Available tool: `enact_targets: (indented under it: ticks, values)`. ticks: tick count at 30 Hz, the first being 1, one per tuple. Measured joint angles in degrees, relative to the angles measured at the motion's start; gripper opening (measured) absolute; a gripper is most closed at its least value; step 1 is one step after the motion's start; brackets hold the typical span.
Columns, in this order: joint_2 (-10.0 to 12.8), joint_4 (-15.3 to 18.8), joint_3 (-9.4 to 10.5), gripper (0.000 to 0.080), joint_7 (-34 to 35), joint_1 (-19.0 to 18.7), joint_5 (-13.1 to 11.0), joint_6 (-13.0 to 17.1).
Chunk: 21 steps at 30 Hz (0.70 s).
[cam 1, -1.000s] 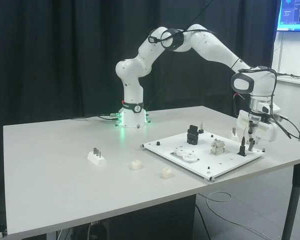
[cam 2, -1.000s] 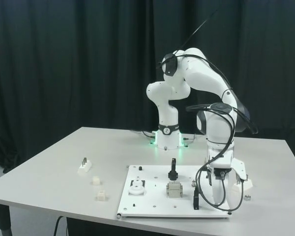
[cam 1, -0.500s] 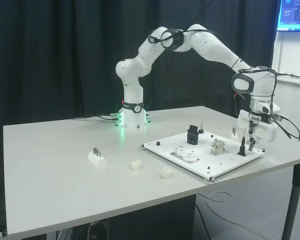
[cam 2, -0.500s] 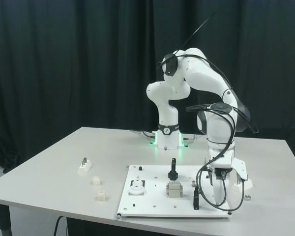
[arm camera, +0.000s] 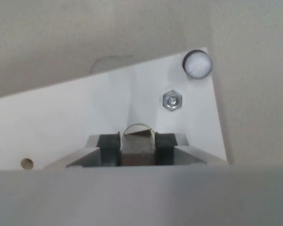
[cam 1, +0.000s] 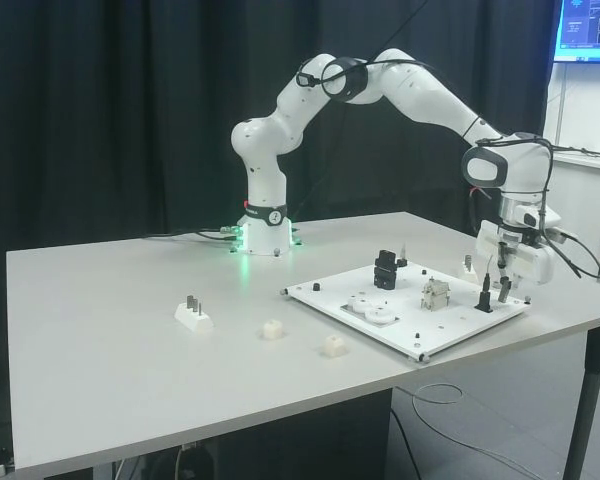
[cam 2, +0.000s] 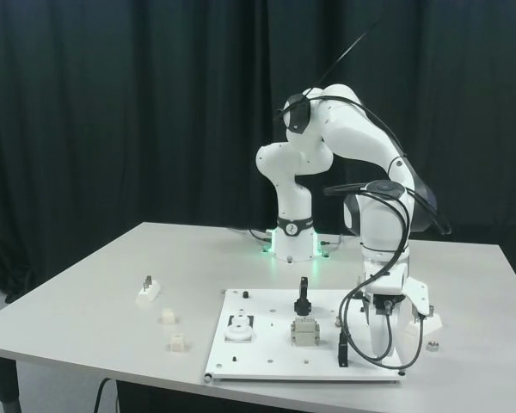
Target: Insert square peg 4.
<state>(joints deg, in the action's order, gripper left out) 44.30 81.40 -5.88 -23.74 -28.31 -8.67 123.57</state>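
Your claw (arm camera: pixel 137 149) has lifted slightly over the last second, fingers closed on the peg (arm camera: pixel 137 146), above the board (cam 1: pixel 405 305) corner on the bench (cam 1: pixel 130 350). Insertion isn't done; descend again.

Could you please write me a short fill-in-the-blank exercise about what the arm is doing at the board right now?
1. In the wrist view, the gripper is shut on the square ____.
2. The gripper hangs over a corner of the white ____, near a hex nut.
3. The arm's base shows a ____ light.
4. The board lies on a grey ____.

Missing words: peg; board; green; table
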Motion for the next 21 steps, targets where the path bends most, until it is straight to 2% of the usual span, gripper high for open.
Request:
enact_targets:
  ticks: [11, 21]
  values:
    - [-0.01, 0.0, -0.07, 0.015, 0.71, 0.03, -0.19, 0.0]
    - [-0.01, 0.0, -0.6, 0.015, 2.17, 0.05, -1.86, -0.11]
